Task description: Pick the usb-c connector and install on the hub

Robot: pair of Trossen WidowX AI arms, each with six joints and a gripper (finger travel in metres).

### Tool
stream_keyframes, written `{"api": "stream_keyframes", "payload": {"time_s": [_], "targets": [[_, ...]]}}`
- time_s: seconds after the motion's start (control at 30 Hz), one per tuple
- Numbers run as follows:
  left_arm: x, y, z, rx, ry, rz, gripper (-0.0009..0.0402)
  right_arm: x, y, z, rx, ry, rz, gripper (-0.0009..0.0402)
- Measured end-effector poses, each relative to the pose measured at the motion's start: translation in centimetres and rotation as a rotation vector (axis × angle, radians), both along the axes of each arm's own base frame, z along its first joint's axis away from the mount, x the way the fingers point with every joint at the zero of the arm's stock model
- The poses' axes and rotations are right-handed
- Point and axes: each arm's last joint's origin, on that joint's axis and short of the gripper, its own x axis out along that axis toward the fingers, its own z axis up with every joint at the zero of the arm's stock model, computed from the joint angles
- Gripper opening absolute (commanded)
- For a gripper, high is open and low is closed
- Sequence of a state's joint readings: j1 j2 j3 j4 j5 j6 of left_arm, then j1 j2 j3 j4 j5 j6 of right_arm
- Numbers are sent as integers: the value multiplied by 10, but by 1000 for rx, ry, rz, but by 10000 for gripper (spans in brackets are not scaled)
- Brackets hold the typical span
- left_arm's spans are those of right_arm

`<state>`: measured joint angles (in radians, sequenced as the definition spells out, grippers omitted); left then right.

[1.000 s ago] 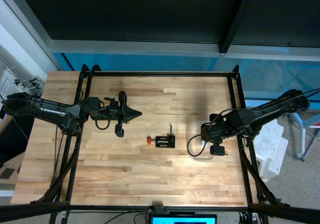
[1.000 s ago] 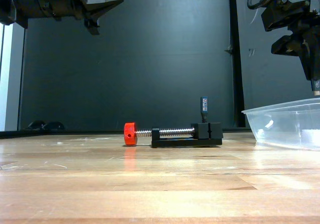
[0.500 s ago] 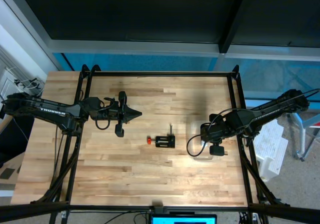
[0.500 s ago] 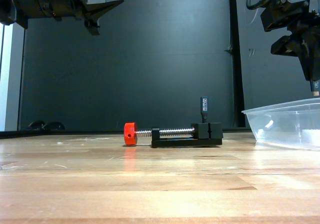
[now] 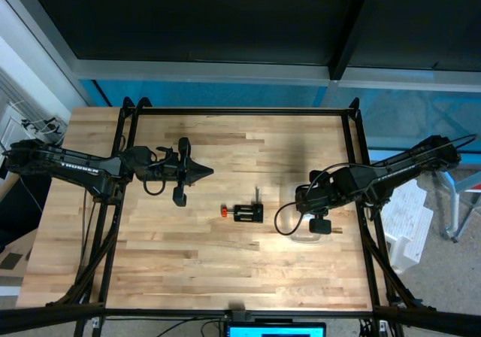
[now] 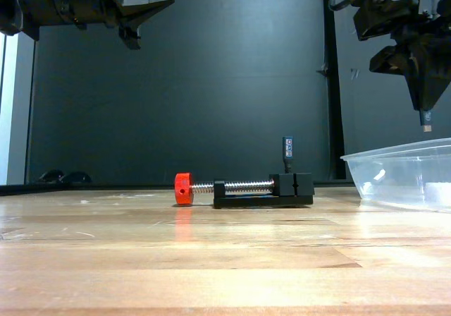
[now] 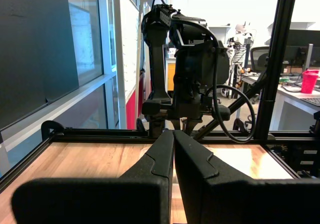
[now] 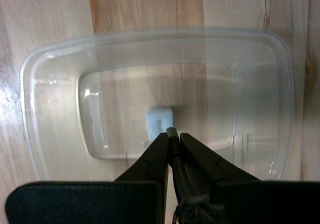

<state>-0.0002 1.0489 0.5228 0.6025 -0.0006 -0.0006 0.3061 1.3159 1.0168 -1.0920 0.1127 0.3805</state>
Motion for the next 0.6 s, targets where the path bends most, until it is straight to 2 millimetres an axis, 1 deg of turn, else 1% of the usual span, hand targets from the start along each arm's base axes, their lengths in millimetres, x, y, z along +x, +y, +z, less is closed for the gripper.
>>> {"api": "stream_keyframes", "payload": {"time_s": [0.13, 0.4, 0.6], "targets": [[0, 0, 0, 0, 0, 0, 0, 6, 0, 0, -4, 5, 8, 11], [0, 0, 0, 0, 0, 0, 0, 23, 2, 2, -14, 6, 0, 76], [0, 0, 0, 0, 0, 0, 0, 39, 3, 4, -37, 5, 6, 109]]}}
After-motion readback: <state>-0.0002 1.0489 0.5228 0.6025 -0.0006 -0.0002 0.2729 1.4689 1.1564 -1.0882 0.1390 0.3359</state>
